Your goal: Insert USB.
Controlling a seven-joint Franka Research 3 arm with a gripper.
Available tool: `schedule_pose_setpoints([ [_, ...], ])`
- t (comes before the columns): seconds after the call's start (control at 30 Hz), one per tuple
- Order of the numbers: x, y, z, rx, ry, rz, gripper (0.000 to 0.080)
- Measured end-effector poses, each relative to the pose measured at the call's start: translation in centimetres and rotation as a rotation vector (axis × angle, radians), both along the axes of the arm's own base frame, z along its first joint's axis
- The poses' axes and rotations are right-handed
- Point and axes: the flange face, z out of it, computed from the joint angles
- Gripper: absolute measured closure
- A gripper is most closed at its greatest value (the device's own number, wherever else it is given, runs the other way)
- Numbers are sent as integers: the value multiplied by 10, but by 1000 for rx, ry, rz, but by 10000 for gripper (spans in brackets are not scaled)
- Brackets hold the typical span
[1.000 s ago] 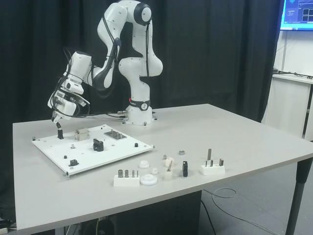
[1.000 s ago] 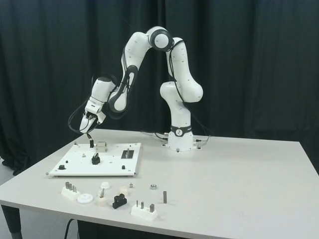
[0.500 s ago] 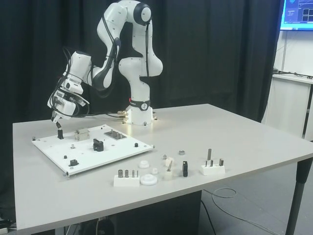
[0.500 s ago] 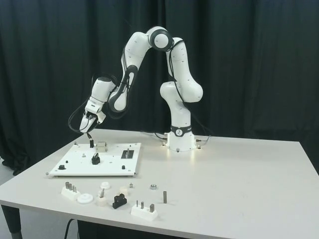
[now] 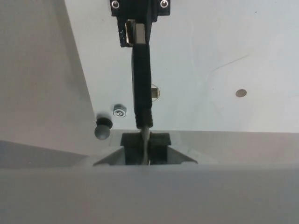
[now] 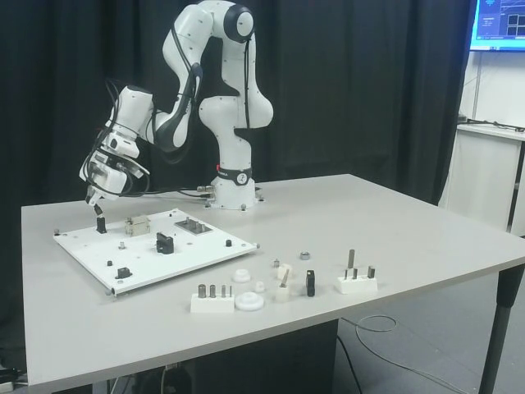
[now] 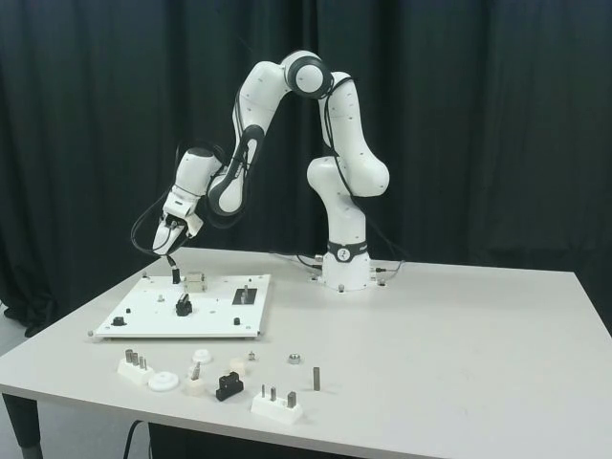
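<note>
On the grey tabletop [image 6: 394, 222] stands the white Franka arm [image 6: 221, 98], its base bolted near the far edge and its links folded over and down so that the wrist hangs above the far corner of a white assembly board [image 6: 156, 250] lying flat on the tabletop. Beneath the wrist the gripper [image 6: 97, 199] points down at that corner, and from the room views its tip sits just over a small black socket block [image 6: 101, 225] standing on the board; whether anything touches cannot be told from there. Seen from the wrist, the gripper [image 5: 145, 154] has its fingers closed together on a black USB plug [image 5: 141, 86], which runs away from the fingertips toward the black socket block [image 5: 140, 18], with its metal end at the block's opening; how deep it sits cannot be told. Elsewhere on the board are a grey metal fixture [image 6: 138, 223], a dark plate with pegs [image 6: 192, 224] and a black clamp piece [image 6: 164, 242]. Nearer the tabletop's front edge, well apart from the board, lie a white peg holder [image 6: 213, 300], a white gear [image 6: 248, 303], a second white peg stand [image 6: 357, 282] and a small nut [image 6: 303, 255]. Beside the plug, the wrist view also shows a small bolt head [image 5: 120, 111] and a dark round knob [image 5: 103, 129] at the board's edge.
</note>
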Motion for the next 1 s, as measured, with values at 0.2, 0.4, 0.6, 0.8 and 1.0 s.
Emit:
schedule_pose_setpoints([
  [0.2, 0, 0, 0, -1, -1, 0, 777],
  [0.4, 0, 0, 0, -2, -1, 0, 777],
  [0.6, 1, 0, 0, -1, -1, 3, 777],
  [0.8, 3, 1, 0, -1, -1, 8, 777],
  [1.0, 6, 2, -1, 1, -1, 14, 777],
])
